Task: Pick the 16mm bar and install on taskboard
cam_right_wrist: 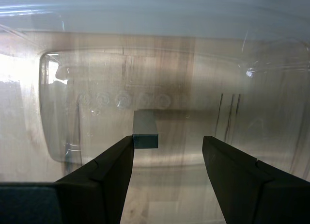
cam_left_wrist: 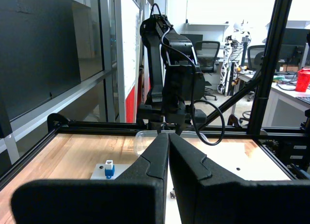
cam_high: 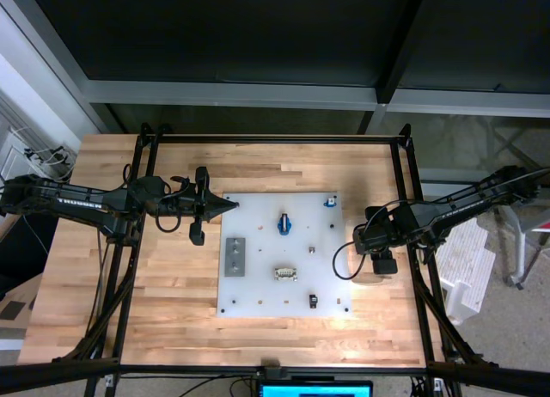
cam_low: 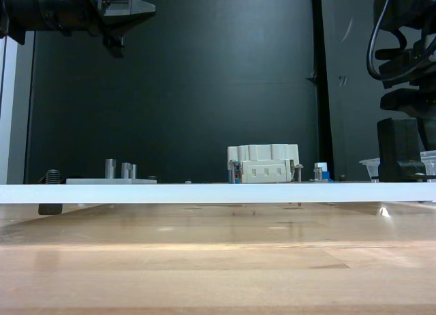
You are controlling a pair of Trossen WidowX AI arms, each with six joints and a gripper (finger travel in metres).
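The 16mm bar (cam_right_wrist: 145,129) is a short grey block lying free on the floor of a clear plastic tray (cam_right_wrist: 252,73), clear of the white taskboard (cam_high: 258,294). My right gripper (cam_right_wrist: 168,147) hangs open just above the tray, and the bar sits close beside one finger (cam_right_wrist: 114,158) rather than midway between them. In the high view the right gripper (cam_high: 384,264) is just off the board's right edge. My left gripper (cam_high: 232,205) is shut with nothing in it, raised high over the board's far left corner, and its fingertips (cam_left_wrist: 164,141) meet.
On the board stand a grey block with pegs (cam_high: 235,258), a white connector (cam_high: 286,273), a blue part (cam_high: 284,224) and a small blue piece (cam_high: 329,203). Black frame rails (cam_high: 404,174) run along both sides. White packaging (cam_high: 464,268) lies off the table's right.
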